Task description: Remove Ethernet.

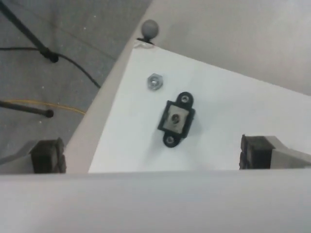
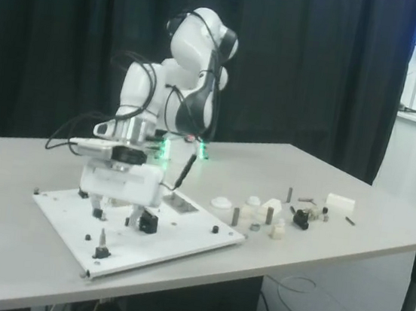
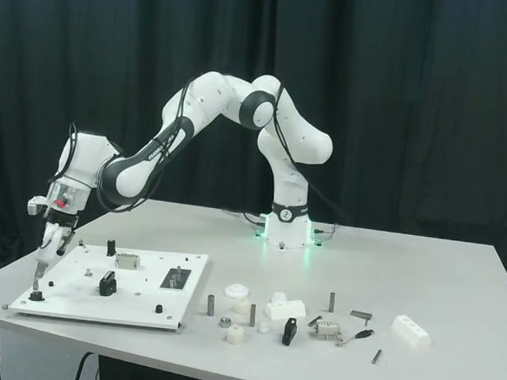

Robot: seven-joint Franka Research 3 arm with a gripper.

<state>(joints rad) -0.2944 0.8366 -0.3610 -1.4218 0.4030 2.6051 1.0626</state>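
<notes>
My gripper (image 1: pixel 151 155) is open, its two black fingertips (image 1: pixel 47 156) far apart with nothing between them. It hangs low over the left end of the white board (image 1: pixel 233 107). Just ahead of the fingers in the wrist view, a black flanged mount (image 1: pixel 176 120) with a grey square centre is screwed to the board. In the room views the gripper (image 2: pixel 115 212) (image 3: pixel 41 266) points down at the board (image 3: pixel 141 308), near a black base with an upright peg (image 2: pixel 101 249) (image 3: pixel 35 296). I cannot tell which part is the Ethernet plug.
A loose nut (image 1: pixel 154 81) and a grey ball (image 1: pixel 149 29) lie near the board's corner. On the board stand a black block (image 2: pixel 148 222) (image 3: pixel 107 282), a grey box part (image 3: pixel 128 260) and a dark plate (image 3: pixel 176 278). Several small white and black parts (image 3: pixel 280 309) lie on the grey table (image 3: pixel 422 271).
</notes>
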